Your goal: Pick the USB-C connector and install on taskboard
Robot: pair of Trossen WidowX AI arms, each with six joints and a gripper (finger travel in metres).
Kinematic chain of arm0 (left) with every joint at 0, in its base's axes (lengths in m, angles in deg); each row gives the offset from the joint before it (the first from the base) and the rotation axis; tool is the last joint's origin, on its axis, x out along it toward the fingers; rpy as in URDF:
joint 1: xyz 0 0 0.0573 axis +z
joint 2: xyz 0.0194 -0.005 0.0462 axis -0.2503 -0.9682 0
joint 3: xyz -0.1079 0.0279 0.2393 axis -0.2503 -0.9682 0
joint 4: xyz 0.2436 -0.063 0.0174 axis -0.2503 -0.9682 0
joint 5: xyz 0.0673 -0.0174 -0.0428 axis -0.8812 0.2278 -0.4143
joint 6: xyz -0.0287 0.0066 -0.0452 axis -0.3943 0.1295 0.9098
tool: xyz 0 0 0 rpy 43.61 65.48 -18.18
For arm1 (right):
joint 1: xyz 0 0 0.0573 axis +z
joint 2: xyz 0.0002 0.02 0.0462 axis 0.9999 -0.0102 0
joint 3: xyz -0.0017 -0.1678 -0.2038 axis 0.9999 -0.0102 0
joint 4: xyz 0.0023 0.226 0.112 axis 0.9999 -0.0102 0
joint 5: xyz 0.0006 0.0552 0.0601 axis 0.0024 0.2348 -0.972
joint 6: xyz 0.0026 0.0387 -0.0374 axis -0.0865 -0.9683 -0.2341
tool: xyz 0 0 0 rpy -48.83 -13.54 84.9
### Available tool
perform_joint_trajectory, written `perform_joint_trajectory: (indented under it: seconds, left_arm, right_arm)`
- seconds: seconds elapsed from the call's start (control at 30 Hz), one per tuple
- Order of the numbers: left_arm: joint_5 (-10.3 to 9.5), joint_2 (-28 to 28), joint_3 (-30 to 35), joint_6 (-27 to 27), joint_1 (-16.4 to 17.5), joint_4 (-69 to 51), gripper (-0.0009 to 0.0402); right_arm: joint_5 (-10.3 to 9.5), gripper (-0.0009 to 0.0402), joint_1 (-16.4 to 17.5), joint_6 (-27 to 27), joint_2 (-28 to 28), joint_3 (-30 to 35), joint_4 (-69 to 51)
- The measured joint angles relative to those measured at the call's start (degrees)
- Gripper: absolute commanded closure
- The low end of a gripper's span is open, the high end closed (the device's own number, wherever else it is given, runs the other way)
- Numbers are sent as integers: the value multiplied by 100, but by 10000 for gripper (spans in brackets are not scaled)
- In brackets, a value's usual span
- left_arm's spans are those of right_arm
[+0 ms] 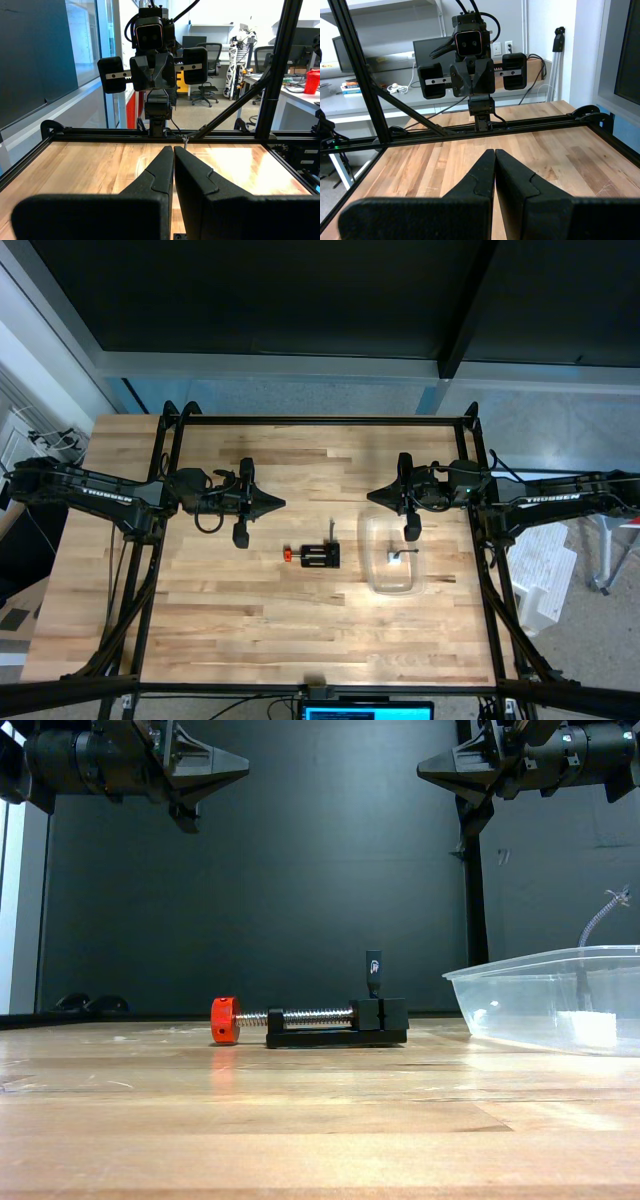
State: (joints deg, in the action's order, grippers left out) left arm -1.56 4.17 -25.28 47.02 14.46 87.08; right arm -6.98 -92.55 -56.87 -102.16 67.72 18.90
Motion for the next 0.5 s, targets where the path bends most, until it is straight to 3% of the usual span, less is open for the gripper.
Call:
perform_joint_trajectory:
  seconds: [0.5]
  left_arm:
    - [0,2,0,-2,2,-2,393]
  right_arm:
    - [-2,393,9,-44,2,85,-101]
